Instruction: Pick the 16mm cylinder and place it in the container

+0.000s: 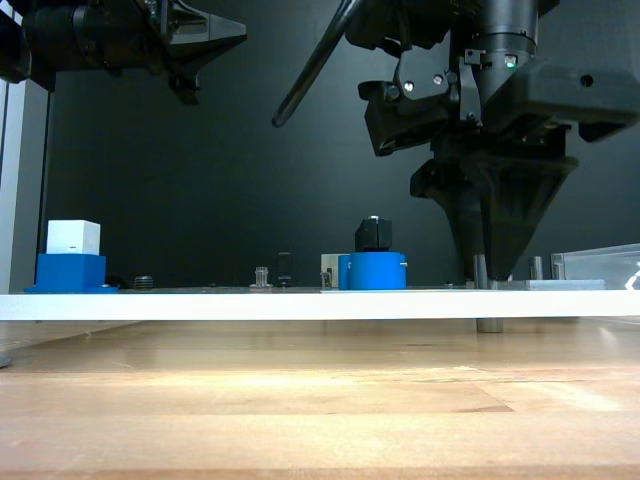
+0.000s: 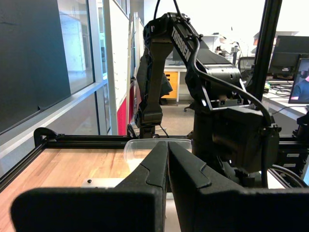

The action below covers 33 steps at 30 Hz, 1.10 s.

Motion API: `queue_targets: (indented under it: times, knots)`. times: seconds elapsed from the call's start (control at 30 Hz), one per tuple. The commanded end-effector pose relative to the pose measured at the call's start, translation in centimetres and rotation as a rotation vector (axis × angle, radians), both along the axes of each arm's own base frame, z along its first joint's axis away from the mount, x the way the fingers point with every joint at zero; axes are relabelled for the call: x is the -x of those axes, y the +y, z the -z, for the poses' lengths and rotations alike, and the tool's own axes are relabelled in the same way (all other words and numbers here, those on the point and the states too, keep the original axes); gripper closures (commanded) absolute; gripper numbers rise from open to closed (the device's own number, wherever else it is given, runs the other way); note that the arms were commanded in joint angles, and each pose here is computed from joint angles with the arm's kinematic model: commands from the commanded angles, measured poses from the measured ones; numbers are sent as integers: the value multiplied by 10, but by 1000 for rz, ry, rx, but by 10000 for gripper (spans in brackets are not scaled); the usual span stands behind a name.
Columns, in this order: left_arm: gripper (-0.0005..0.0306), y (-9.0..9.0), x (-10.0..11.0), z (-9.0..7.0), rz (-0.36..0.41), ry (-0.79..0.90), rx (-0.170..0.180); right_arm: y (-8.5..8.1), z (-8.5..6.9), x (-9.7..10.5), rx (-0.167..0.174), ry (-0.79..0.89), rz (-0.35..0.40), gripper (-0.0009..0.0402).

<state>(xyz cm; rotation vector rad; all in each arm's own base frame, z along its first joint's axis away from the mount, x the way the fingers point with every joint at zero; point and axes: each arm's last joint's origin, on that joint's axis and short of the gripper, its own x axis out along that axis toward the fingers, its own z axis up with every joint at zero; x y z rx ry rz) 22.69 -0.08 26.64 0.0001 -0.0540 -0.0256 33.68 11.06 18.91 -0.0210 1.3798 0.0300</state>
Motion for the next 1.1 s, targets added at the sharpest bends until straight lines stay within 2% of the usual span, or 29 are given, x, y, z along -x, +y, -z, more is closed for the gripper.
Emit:
queue_targets:
  times: [0.03,0.3,0.8,1.1]
  knots:
    - [300,0,0,0,0,0,0,0,1,1,0,1,6,228]
    - [300,0,0,0,0,0,0,0,2,1,0,4,8,238]
    - [300,0,0,0,0,0,0,0,2,1,-10,7,6,326]
    - [300,0,0,0,0,0,0,0,2,1,-18,10,4,354]
